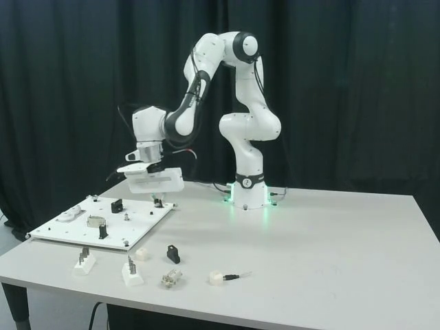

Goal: Place Ethernet.

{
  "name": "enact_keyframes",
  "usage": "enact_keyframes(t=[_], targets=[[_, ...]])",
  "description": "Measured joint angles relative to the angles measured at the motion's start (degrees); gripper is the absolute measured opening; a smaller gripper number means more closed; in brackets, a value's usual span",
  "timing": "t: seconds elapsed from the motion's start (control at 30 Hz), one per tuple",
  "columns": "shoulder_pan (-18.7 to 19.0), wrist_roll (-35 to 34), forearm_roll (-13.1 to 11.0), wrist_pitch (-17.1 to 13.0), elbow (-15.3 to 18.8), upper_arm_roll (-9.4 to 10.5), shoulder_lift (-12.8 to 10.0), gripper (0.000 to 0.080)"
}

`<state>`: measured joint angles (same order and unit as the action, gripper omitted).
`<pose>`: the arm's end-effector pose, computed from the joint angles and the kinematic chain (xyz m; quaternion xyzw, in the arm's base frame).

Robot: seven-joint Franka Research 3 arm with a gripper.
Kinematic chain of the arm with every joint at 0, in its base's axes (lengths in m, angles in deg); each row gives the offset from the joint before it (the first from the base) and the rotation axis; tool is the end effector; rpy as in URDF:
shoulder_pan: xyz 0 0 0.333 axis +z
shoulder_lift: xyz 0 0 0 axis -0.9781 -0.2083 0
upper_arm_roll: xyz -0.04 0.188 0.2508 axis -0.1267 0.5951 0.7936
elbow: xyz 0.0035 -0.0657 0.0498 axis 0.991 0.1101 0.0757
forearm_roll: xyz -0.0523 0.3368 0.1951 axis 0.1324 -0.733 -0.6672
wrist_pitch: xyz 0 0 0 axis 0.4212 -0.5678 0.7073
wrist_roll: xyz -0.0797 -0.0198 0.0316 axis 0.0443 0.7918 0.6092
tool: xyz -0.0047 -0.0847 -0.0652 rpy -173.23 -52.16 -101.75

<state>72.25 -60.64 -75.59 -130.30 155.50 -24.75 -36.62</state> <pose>0.3596 -0.2769 0.2769 -0.9116 0.4068 0.0048 0.0593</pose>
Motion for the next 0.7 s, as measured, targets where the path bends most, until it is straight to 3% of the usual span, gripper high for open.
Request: enact_keyframes(t=[0.27, 0.47, 0.7], targets=[[1.5, -10.1, 5.8, -2.4, -0.7, 5.11, -0.6, 0.0104], [2.5, -17.0, 10.4, -3.3, -1.3, 7.46, -1.8, 0.0104], [3.8, -19.1, 11.9, -5.8, -1.8, 8.41, -4.3, 0.0104]])
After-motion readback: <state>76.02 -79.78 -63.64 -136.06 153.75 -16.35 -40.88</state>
